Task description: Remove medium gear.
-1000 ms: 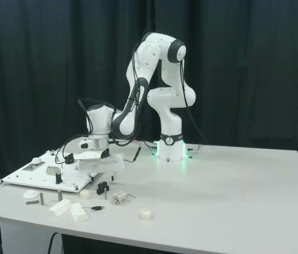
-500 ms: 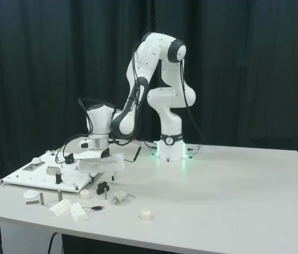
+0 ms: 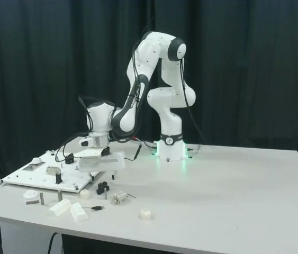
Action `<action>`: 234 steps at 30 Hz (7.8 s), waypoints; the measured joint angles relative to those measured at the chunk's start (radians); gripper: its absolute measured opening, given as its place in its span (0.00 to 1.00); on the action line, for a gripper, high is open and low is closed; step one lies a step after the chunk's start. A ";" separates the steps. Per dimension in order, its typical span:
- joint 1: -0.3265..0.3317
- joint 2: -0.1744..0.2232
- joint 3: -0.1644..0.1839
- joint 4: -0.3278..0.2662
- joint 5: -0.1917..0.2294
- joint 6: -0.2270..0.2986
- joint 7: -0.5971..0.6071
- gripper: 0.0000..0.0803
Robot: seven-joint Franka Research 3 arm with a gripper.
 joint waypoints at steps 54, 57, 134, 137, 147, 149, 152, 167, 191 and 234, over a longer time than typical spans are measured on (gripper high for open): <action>-0.051 -0.040 -0.376 0.223 -0.171 -0.067 -0.045 1.00; -0.088 -0.037 -0.375 0.246 -0.173 -0.075 -0.071 1.00; -0.805 0.357 0.008 0.853 0.010 -0.450 -0.169 1.00; -0.817 0.384 0.012 0.878 0.018 -0.460 -0.168 1.00; -0.866 0.462 0.041 0.959 0.036 -0.489 -0.168 1.00; -0.876 0.473 0.049 0.972 0.040 -0.495 -0.168 1.00; -0.888 0.488 0.060 0.990 0.042 -0.502 -0.168 1.00; -0.905 0.525 0.076 1.020 0.043 -0.509 -0.172 1.00; -0.907 0.562 0.077 1.017 0.045 -0.507 -0.221 1.00; -0.914 0.552 0.074 1.016 0.061 -0.528 -0.227 0.49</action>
